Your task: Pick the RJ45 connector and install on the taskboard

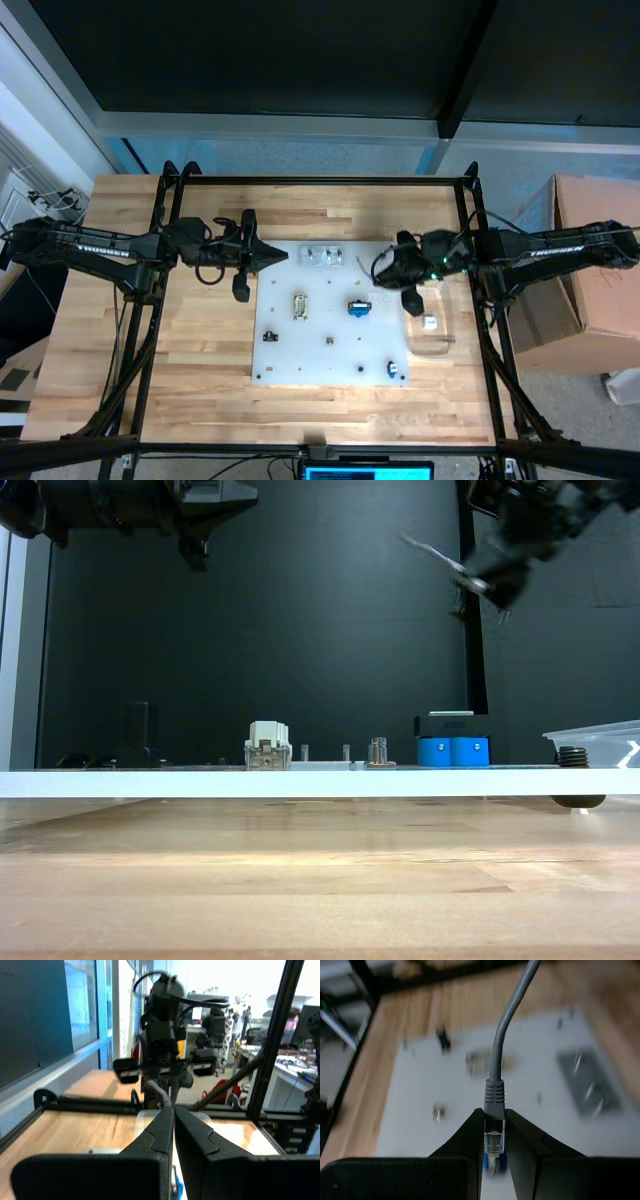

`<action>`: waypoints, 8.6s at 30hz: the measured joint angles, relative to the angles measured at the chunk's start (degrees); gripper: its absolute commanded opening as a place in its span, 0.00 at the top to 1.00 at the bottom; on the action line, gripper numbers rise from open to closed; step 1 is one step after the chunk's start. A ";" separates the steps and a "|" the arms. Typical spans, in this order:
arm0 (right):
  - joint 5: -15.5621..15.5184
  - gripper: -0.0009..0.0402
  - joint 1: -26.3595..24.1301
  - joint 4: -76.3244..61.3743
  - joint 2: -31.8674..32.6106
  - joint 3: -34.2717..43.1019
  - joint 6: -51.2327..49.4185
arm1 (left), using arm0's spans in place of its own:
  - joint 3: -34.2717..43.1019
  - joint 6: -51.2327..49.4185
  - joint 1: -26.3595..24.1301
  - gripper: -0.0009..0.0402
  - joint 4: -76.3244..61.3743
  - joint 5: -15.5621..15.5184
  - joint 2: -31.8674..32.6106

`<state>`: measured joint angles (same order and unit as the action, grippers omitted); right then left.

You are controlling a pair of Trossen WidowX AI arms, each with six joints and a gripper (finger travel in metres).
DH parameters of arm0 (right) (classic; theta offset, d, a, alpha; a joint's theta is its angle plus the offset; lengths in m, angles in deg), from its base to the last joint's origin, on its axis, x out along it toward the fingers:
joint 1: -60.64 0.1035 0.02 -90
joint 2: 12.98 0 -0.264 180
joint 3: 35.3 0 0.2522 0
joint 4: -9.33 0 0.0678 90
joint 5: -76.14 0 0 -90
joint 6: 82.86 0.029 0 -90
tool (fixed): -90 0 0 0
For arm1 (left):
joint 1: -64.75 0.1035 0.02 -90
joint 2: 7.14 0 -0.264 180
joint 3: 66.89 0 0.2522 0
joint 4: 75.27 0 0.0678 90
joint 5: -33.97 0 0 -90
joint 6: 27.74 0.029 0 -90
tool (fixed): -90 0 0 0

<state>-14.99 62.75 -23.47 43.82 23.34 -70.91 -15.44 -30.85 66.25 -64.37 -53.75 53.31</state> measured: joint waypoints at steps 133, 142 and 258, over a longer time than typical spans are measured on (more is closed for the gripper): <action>18.03 0.47 -7.26 -14.14 31.78 37.07 8.13 | 30.08 -21.97 0.35 0.98 -24.61 -26.69 24.41; 18.05 0.61 -7.26 -13.94 32.94 37.07 8.13 | 30.08 -22.16 0.31 0.98 -24.50 -26.62 24.41; 39.28 0.98 47.82 20.81 15.54 -9.86 13.42 | 21.64 -6.05 -5.38 0.82 -15.39 -12.59 21.73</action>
<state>24.29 110.57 -2.67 59.36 13.49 -57.49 6.20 -36.91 60.87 -79.76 -66.34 75.03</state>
